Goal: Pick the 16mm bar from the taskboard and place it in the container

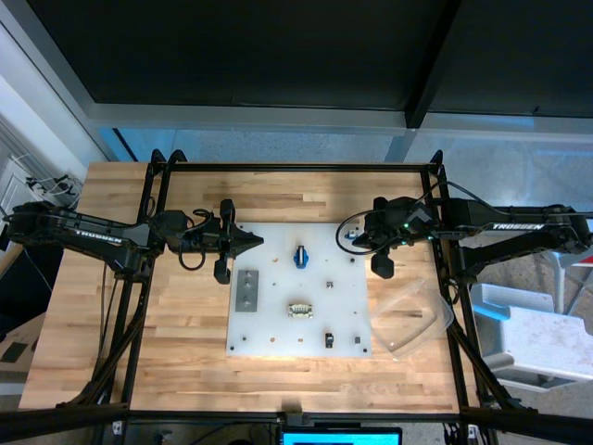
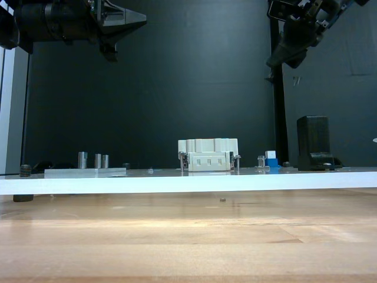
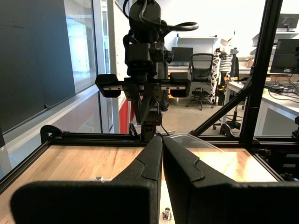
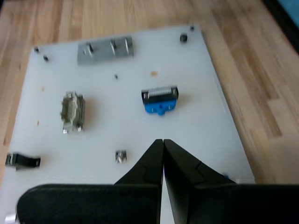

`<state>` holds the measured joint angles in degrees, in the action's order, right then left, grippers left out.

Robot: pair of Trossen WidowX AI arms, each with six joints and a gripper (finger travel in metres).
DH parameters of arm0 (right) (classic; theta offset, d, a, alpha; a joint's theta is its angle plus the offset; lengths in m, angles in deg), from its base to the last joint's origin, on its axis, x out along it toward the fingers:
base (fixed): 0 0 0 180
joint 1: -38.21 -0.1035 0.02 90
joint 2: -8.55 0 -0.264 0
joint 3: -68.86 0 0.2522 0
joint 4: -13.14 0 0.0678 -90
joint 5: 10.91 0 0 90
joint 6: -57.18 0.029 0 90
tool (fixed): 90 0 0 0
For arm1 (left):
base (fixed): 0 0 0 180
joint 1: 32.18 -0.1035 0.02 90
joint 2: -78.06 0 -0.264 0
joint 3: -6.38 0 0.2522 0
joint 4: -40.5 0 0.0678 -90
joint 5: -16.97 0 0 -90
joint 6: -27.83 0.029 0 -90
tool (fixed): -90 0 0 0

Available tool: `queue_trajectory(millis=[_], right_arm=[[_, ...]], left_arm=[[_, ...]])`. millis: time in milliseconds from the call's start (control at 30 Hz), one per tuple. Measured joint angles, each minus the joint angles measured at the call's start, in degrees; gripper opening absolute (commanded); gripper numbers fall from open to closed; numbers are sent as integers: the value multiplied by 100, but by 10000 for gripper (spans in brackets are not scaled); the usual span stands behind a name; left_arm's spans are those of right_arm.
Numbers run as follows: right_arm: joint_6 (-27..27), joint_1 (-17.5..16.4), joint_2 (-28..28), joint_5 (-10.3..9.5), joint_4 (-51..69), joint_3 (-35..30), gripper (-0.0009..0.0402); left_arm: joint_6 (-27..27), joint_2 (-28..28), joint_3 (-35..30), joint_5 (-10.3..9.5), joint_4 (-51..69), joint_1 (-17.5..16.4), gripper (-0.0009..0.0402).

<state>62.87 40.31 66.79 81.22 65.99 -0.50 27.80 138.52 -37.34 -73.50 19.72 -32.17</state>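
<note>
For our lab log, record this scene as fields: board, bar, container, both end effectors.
board: flat white square taskboard
bar: tiny dark grey metal peg, at board's near right corner, not held
container: clear plastic tray, beside the board's right edge
left end effector: shut, raised over the board's far left edge
right end effector: shut, raised near the board's far right corner

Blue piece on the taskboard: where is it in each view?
High: blue piece mid-board, between left gripper and right gripper, both hovering shut.
Low: blue piece right of silver connector.
Left wrist: not in it.
Right wrist: blue piece beyond right gripper.
Landmark (other three): silver connector.
</note>
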Motion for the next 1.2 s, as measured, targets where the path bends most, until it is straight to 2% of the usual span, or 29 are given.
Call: queue_trajectory(millis=[467, 867, 1200], right_arm=[[9, -33, 1016, -24, 1912, -1029, 0], [46, -409, 1932, -22, 2916, -1777, 0], [175, -553, 2111, -24, 2990, -1893, 0]], left_arm=[[0, 0, 2, 0, 2, 0, 0], [2, 0, 2, 2, 0, 0, 0], [2, 0, 0, 2, 0, 0, 0]])
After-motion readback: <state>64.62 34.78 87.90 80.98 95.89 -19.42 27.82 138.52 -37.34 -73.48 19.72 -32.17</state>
